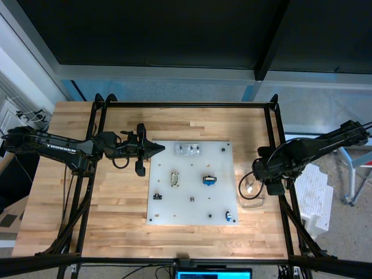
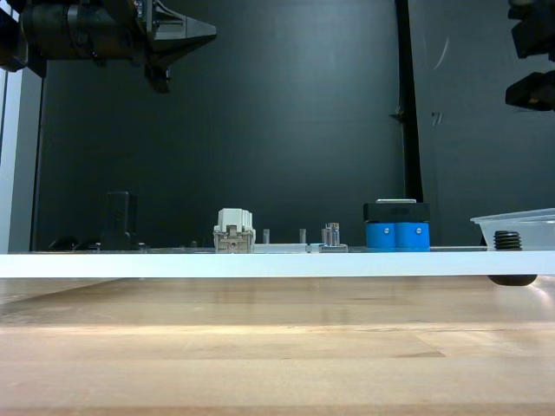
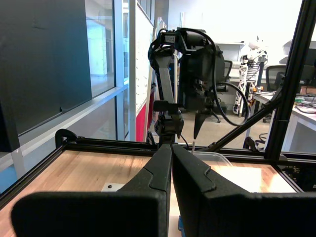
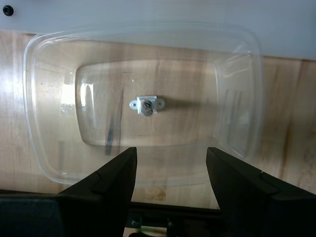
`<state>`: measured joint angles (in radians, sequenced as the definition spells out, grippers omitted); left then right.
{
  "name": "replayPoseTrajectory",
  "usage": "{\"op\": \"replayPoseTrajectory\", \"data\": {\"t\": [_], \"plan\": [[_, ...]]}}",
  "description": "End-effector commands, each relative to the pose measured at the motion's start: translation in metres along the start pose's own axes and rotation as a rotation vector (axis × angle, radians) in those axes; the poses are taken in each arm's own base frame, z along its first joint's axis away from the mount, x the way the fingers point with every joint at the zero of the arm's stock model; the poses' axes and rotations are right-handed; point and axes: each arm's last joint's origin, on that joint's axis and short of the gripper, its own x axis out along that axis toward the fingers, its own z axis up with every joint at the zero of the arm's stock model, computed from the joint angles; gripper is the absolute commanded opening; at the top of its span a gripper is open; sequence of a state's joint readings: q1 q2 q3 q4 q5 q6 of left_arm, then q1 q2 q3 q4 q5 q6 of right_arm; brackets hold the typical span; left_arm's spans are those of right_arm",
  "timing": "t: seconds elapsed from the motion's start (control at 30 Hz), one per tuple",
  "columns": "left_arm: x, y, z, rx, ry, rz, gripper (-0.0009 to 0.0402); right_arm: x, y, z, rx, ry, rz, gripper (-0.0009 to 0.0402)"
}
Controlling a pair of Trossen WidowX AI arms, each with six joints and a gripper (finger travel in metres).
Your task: Pick the RJ45 connector and install on taskboard
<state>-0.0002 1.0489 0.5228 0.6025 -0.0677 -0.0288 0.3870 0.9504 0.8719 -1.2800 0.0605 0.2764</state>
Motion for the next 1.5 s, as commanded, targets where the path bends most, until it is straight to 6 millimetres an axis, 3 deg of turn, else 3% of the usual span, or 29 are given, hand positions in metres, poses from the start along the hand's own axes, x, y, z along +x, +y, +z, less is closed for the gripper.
{"op": "replayPoseTrajectory", "data": {"t": [0.03, 0.47, 1.5], "plan": [[0.000, 0.000, 0.000, 0.000, 0.000, 0.000, 0.0000, 0.008, 0.004, 0.001, -0.017, 0.005, 0.004, 0.0195], [0.000, 0.000, 0.000, 0.000, 0.000, 0.000, 0.0000, 0.039, 0.012, 0.001, -0.042, -0.010, 0.014, 0.0194], [0.000, 0.000, 0.000, 0.000, 0.000, 0.000, 0.0000, 0.072, 0.018, 0.010, -0.058, 0.019, -0.019, 0.0190]]}}
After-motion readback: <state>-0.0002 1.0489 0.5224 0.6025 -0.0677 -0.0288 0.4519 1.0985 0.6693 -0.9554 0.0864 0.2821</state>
